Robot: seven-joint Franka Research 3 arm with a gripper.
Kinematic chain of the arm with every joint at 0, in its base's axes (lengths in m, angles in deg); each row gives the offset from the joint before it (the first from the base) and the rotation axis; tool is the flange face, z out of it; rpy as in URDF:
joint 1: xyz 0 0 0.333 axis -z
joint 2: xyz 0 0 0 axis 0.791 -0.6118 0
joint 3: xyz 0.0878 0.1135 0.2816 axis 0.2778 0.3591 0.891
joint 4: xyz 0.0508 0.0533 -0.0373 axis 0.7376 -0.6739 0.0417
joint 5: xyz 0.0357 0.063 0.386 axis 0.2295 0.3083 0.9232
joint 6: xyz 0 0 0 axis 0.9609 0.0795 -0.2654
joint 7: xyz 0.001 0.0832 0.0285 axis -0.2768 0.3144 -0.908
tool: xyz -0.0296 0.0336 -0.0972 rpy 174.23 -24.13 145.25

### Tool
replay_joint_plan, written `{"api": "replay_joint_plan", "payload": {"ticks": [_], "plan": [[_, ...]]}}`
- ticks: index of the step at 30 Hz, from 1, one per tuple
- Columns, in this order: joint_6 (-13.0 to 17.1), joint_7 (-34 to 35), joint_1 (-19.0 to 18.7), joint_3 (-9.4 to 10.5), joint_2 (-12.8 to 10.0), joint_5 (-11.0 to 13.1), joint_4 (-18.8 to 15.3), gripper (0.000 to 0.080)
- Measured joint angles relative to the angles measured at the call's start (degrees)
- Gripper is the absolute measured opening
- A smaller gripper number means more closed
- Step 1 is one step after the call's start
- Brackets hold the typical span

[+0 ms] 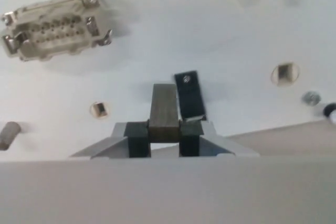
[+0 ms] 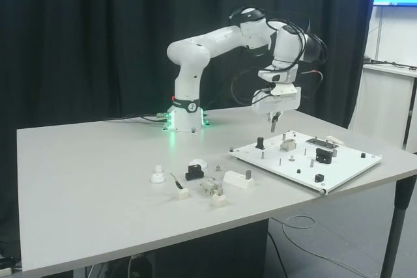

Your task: Insert square peg 3.

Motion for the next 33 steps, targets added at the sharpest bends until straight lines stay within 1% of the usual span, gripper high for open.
{"api": "replay_joint_plan", "payload": {"ticks": [6, 14, 19, 25, 33], "plan": [[1.6, 5.6, -4.4, -0.28, 0.4, 0.0, -2.6, 0.0111], [5.1, 13.3, -10.3, -0.38, 1.3, 0.1, -6.0, 0.0111], [7.7, 18.8, -13.4, -0.40, 1.4, 0.6, -7.9, 0.0111], [10.6, 25.3, -16.4, -0.38, 1.4, 0.9, -9.9, 0.0111], [13.6, 33.0, -18.8, 0.00, 1.5, 1.9, -12.1, 0.0111]]}}
